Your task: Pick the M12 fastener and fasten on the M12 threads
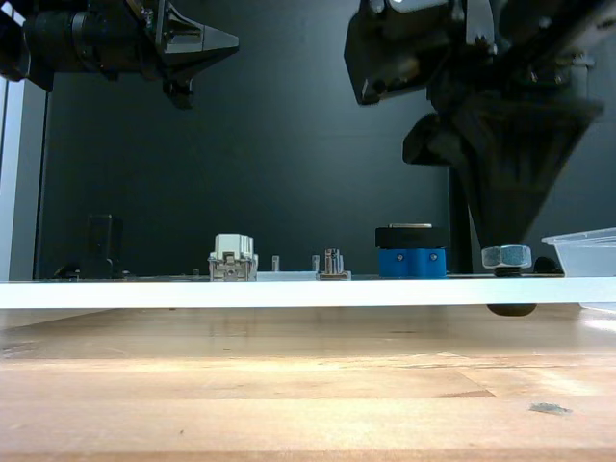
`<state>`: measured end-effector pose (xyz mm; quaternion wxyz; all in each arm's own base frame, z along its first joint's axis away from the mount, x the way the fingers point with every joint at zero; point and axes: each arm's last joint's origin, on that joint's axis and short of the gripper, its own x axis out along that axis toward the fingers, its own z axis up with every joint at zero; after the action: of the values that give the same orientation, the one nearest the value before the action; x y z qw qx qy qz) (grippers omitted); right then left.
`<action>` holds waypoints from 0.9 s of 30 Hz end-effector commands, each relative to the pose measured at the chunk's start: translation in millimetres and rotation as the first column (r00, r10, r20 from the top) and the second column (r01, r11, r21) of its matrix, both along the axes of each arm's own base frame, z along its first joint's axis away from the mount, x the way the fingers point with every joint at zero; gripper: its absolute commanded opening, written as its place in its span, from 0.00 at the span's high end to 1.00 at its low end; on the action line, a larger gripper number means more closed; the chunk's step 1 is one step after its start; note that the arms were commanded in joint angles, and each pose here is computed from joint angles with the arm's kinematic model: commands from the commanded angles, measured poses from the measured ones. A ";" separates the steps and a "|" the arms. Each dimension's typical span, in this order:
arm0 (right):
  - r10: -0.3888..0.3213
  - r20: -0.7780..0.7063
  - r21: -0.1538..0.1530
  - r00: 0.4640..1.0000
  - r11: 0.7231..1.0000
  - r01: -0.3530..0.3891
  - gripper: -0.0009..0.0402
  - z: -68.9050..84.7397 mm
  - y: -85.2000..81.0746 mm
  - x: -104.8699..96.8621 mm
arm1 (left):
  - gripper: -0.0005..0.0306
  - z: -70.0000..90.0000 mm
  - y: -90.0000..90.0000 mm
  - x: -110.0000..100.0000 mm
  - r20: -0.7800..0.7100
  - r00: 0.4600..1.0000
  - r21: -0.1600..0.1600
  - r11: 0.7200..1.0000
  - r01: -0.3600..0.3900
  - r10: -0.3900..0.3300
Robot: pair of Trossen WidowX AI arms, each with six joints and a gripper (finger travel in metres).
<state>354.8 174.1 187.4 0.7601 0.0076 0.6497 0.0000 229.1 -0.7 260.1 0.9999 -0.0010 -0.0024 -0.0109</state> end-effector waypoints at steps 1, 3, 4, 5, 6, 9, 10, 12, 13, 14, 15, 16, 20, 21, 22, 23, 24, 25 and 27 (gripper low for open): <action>0.003 -0.012 0.024 1.000 1.000 -0.003 0.98 0.7 0.6 -0.5 | 0.98 0.1 0.1 0.0 0.000 1.000 0.000 1.000 0.000 0.000; 0.025 -0.055 0.124 0.998 0.992 -0.018 0.98 4.0 3.0 -2.9 | 0.98 0.1 0.0 0.0 0.000 1.000 0.000 1.000 0.000 0.000; 0.042 -0.080 0.185 0.996 0.982 -0.026 0.98 5.2 4.5 -4.0 | 0.98 0.1 0.0 0.0 0.000 1.000 0.000 1.000 0.000 0.000; 0.052 -0.097 0.227 0.994 0.974 -0.029 0.98 6.6 5.3 -5.0 | 0.98 0.1 0.1 0.0 0.000 1.000 0.000 1.000 0.000 0.000; 0.057 -0.109 0.250 0.992 0.968 -0.028 0.98 7.1 5.9 -5.6 | 0.98 0.1 0.0 0.0 0.000 1.000 0.000 1.000 0.000 0.000; 0.059 -0.125 0.252 0.990 0.967 -0.026 0.98 8.3 5.5 -7.6 | 0.98 0.1 0.0 0.0 0.000 1.000 0.000 1.000 0.000 0.000; 0.058 -0.125 0.250 0.990 0.968 -0.025 0.98 8.3 5.2 -7.7 | 0.98 0.1 0.0 0.0 0.000 1.000 0.000 1.000 0.000 0.000; 0.053 -0.121 0.241 0.991 0.970 -0.022 0.98 8.2 5.0 -7.4 | 0.98 0.1 0.1 0.0 0.000 1.000 0.000 1.000 0.000 0.000; 0.048 -0.115 0.227 0.992 0.974 -0.021 0.98 8.5 4.5 -7.4 | 0.98 0.1 0.0 0.0 0.000 1.000 0.000 1.000 0.000 0.000; 0.043 -0.109 0.215 0.993 0.977 -0.018 0.98 8.7 4.1 -7.3 | 0.98 0.1 0.0 0.0 0.000 1.000 0.000 1.000 0.000 0.000; 0.031 -0.102 0.206 0.994 0.978 -0.009 0.98 10.5 3.7 -7.6 | 0.98 0.1 0.1 0.0 0.000 1.000 0.000 1.000 0.000 0.000; 0.019 -0.093 0.197 0.995 0.980 -0.001 0.98 11.7 3.2 -7.5 | 0.98 0.1 0.0 0.0 0.000 1.000 0.000 1.000 0.000 0.000; -0.005 -0.024 0.127 1.000 0.992 0.008 0.98 22.7 -0.2 -7.7 | 0.98 0.1 0.0 0.0 0.000 1.000 0.000 1.000 0.000 0.000; -0.014 -0.004 0.099 1.000 0.995 0.014 0.98 24.4 -1.5 -7.6 | 0.98 0.1 0.0 0.0 0.000 1.000 0.000 1.000 0.000 0.000; -0.025 0.014 0.069 1.000 0.997 0.024 0.98 25.3 -2.6 -7.5 | 0.98 0.1 0.1 0.0 0.000 1.000 0.000 1.000 0.000 0.000; -0.035 0.032 0.039 0.999 0.999 0.033 0.98 26.0 -3.7 -7.4 | 0.98 0.1 0.0 0.0 0.000 1.000 0.000 1.000 0.000 0.000; -0.047 0.048 0.011 0.998 0.999 0.047 0.98 26.0 -4.6 -7.0 | 0.98 0.1 0.0 0.0 0.000 1.000 0.000 1.000 0.000 0.000; -0.058 0.063 -0.016 0.996 0.998 0.059 0.98 25.4 -5.7 -6.7 | 0.98 0.2 0.0 0.0 0.001 1.000 0.000 1.000 0.000 0.000; -0.061 0.076 -0.032 0.995 0.997 0.063 0.98 22.4 -6.4 -6.5 | 0.98 0.1 0.0 0.0 0.000 1.000 0.000 1.000 0.000 0.000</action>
<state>348.3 168.5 212.0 0.7809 0.0176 0.6237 -0.0289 229.2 -0.7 260.2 0.9999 -0.0008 -0.0026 -0.0109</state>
